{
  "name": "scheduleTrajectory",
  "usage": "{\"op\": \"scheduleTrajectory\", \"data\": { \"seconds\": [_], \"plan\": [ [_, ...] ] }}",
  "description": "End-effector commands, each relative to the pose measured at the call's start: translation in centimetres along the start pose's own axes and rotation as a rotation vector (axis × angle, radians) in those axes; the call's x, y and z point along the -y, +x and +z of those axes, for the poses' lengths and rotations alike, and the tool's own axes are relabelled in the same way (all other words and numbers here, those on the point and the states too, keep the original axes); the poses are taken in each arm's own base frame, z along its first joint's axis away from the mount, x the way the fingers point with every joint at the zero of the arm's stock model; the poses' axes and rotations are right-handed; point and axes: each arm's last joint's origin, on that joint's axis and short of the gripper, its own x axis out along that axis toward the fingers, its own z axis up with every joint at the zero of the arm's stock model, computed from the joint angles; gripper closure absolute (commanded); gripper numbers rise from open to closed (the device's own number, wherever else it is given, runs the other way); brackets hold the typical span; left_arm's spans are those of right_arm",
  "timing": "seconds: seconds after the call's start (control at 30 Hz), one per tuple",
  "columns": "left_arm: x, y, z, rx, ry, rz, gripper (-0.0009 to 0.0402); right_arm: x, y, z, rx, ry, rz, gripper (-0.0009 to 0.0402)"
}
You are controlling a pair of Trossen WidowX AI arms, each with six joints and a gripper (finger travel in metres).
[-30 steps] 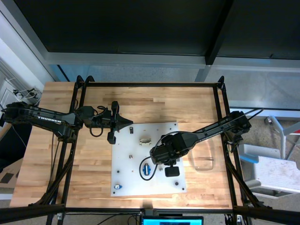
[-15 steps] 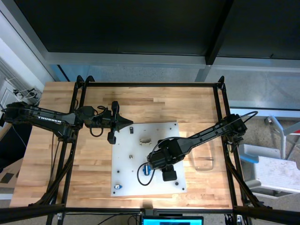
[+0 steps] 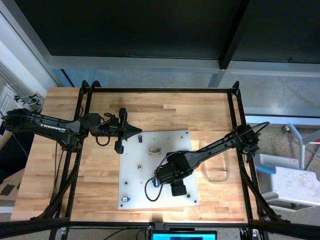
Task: Pick the 16mm cylinder and place it in the container
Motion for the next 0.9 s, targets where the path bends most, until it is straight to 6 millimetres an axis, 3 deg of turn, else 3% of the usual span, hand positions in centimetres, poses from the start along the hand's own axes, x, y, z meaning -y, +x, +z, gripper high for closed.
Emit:
{"op": "scheduleTrajectory", "data": {
  "seconds": [0.03, 0.9],
  "plan": [
    [0.0, 0.0, 0.0, 0.000, 0.000, 0.000, 0.0393, -0.3, 0.6, 0.2, 0.003, 0.000, 0.002, 0.0219],
    [0.0, 0.0, 0.0, 0.000, 0.000, 0.000, 0.0393, -0.7, 2.6, 0.1, -0.005, -0.008, -0.008, 0.0220]
  ]
}}
